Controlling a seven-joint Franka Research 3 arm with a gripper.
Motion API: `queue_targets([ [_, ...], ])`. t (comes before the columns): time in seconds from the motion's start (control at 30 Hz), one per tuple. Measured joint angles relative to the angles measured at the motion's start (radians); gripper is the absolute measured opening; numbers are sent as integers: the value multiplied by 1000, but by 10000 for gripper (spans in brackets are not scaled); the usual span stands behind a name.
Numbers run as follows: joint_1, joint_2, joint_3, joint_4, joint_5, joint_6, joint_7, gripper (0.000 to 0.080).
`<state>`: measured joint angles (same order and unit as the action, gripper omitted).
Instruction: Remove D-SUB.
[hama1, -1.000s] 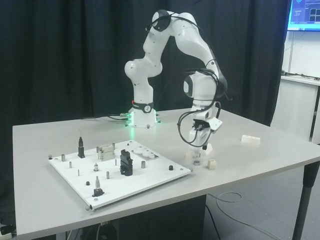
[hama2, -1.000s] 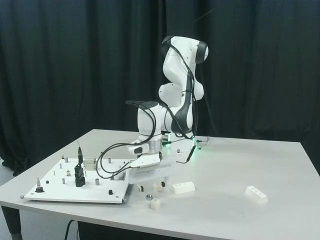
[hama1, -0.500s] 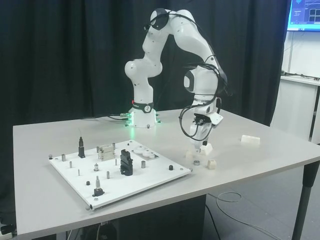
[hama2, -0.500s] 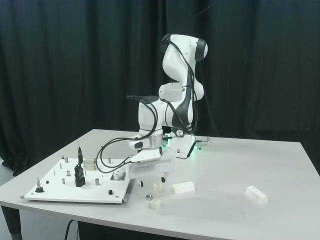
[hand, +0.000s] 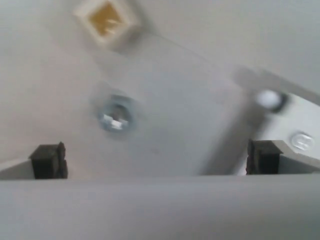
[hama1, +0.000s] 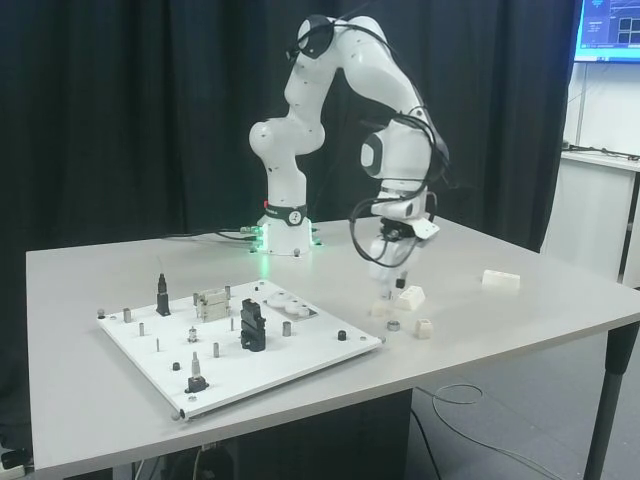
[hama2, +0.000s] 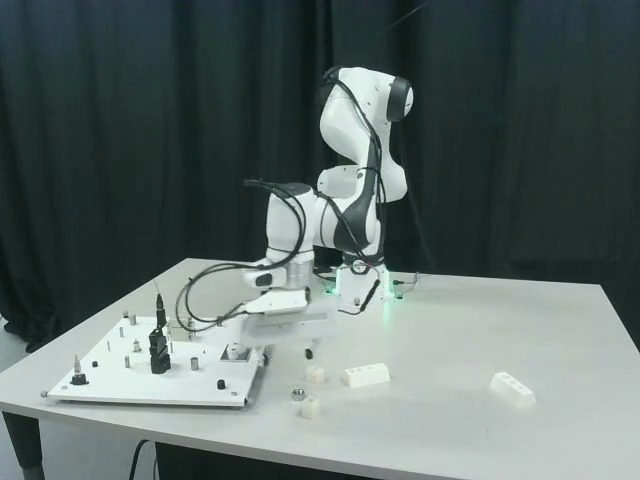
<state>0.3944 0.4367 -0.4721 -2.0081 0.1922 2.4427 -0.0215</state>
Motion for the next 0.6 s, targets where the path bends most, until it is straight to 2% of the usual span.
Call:
queue_targets([
  [0.27, -50, 0, -50, 40, -56, -8, 1, 800],
  [0.6, -177, 0, -56, 118, -67, -61, 1, 800],
])
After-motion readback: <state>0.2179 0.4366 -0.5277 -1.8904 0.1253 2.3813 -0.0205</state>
